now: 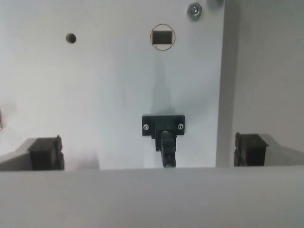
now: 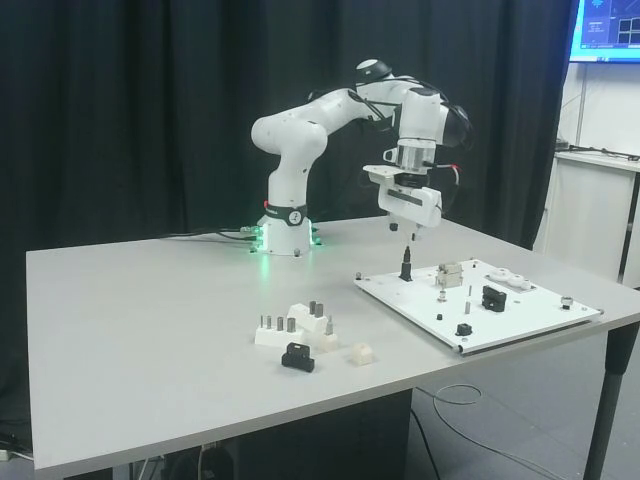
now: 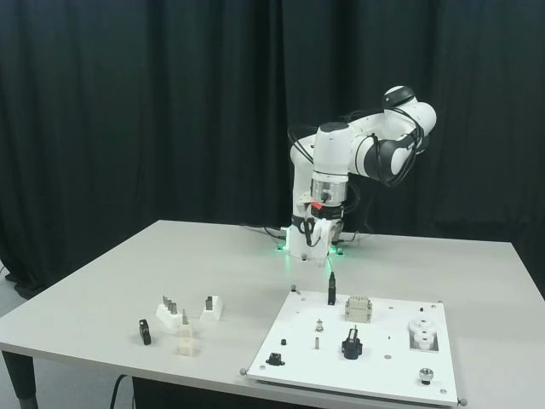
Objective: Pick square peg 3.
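Hovering above the white board, the pincer of the single white arm stood wide, its two black fingers well apart and nothing held between them.

Counted items: one arm, one board, and one grey surface carrying everything. Beside the board, off the edge farthest from its white round part, lay three white blocks and one small black part. Grey pegs stood upright in those blocks; they were too small to count with certainty. On the board stood one black upright peg, one grey connector block and two low black pieces, with a few thin pins between them.

No number was legible on any peg, so which one was peg 3 could not be told. The black upright peg stood directly beneath the pincer, near the board edge closest to the arm's base. In the wrist view it appeared as a slim black column rising from a flat black mount fixed to the board by two small screws, midway between the spread fingers and touching neither. Farther along the board lay a round insert with a dark rectangular opening, a small round hole, and a bolt head near the board's edge.

Green light showed at the arm's base.
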Robot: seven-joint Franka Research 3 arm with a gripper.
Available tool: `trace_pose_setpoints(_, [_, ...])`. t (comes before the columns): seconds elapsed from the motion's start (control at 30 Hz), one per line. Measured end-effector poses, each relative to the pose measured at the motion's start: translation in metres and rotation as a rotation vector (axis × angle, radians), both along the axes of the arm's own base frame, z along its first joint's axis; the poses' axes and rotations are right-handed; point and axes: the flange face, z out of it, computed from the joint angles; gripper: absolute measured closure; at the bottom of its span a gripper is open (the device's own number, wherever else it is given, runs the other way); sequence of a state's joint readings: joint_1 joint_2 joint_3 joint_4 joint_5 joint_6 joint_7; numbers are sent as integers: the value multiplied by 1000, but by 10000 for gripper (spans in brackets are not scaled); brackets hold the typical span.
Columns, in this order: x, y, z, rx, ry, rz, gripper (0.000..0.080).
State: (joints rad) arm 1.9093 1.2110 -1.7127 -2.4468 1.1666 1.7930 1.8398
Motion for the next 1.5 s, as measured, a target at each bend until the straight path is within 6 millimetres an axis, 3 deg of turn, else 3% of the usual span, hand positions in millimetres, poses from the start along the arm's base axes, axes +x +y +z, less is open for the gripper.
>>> trace_pose_setpoints(0.73, [1,-3,1,-16,5,93,3])
trace_pose_setpoints(1.5, [3,-25,-7,-55,31,443,3])
